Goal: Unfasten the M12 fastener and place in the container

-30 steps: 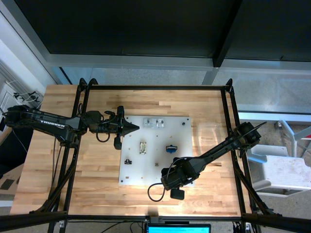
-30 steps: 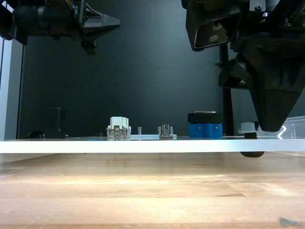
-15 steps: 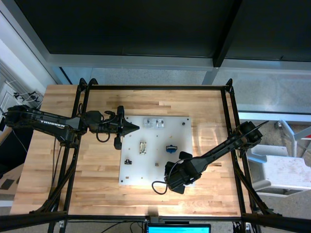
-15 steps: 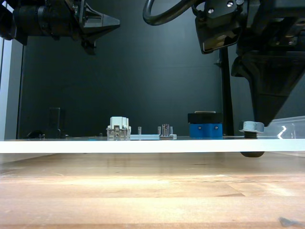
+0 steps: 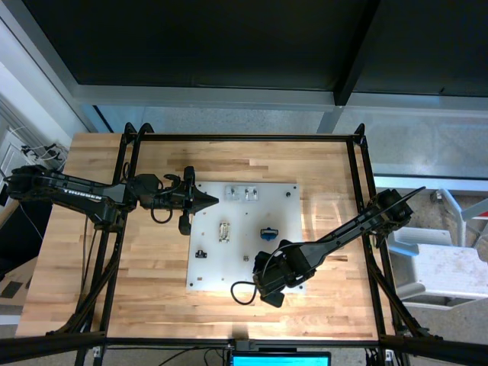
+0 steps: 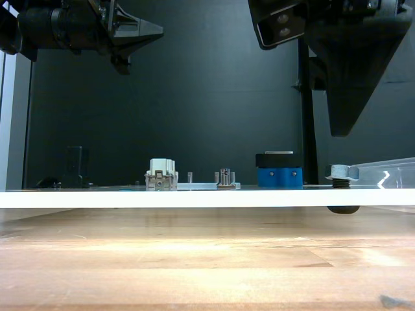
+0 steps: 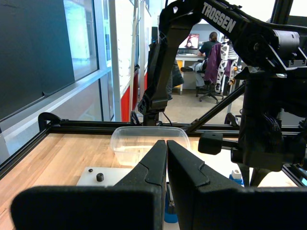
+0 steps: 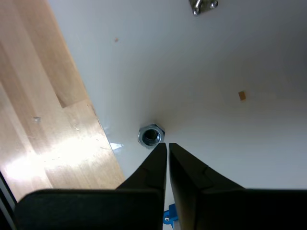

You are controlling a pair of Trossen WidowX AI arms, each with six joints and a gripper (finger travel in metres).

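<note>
My right gripper (image 6: 340,133) has its jaws pressed together with nothing between them. Tips hang straight above the nut (image 6: 342,172), clear of it, not touching. In the right wrist view the nut sits just past the fingertips (image 8: 156,158), hex face up, hole visible. The nut is on its stud (image 6: 342,184): in the low view it rides at the top with black ribs showing under it. The stud stands at the near right edge of the white board (image 6: 194,197). The clear tray (image 6: 389,170) is behind the stud, off the board's right side on the wood table (image 5: 152,305). A blue connector (image 6: 279,176) is left of the nut and a cream connector (image 6: 161,175) is further left. My left gripper (image 5: 213,200) has its jaws pressed together on nothing and is raised over the board's far left edge, pointing inward, well apart from the nut.
</note>
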